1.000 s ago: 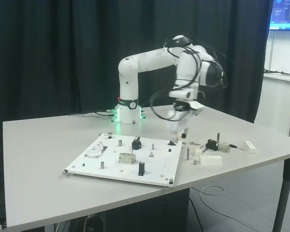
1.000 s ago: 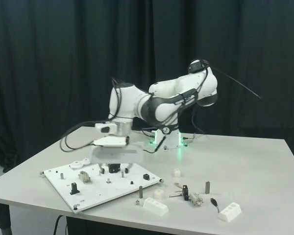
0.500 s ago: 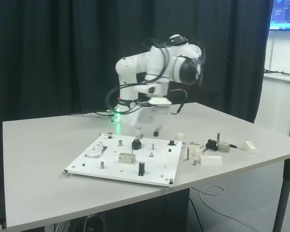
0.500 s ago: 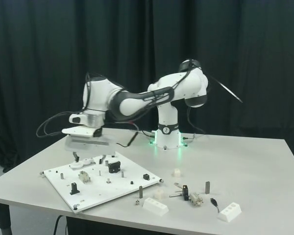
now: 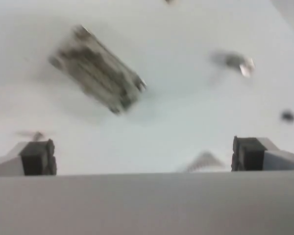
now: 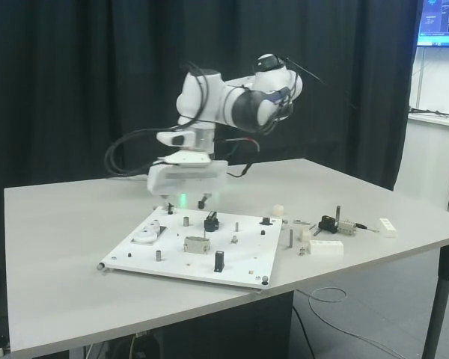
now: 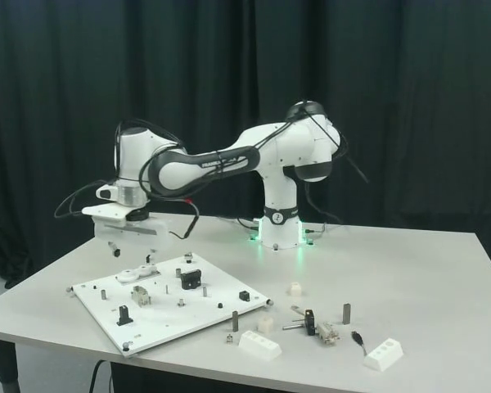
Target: Remove bolt 4.
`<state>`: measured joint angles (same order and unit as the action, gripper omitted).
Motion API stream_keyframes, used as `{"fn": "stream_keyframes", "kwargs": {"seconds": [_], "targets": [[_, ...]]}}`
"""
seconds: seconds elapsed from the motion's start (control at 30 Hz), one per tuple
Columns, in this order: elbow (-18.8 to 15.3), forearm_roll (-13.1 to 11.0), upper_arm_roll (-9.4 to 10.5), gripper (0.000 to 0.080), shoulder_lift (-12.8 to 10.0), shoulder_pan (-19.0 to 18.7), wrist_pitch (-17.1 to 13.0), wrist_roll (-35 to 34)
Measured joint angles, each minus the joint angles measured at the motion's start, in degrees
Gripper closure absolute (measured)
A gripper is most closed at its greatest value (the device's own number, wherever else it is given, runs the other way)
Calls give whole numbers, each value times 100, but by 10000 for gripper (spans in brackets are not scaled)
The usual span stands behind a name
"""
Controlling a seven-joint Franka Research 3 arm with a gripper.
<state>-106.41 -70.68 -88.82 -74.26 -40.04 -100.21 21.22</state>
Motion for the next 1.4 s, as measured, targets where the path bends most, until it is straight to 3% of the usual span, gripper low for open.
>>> {"fn": "stream_keyframes", "kwargs": {"seconds": [0.63, 0.93, 1.4], "targets": [[-1184, 76, -302, 3, -12, 19, 736, -143], [-1856, 55, -341, 3, -11, -141, 715, -236], [-2772, -378, -353, 3, -9, -677, 457, -750]]}}
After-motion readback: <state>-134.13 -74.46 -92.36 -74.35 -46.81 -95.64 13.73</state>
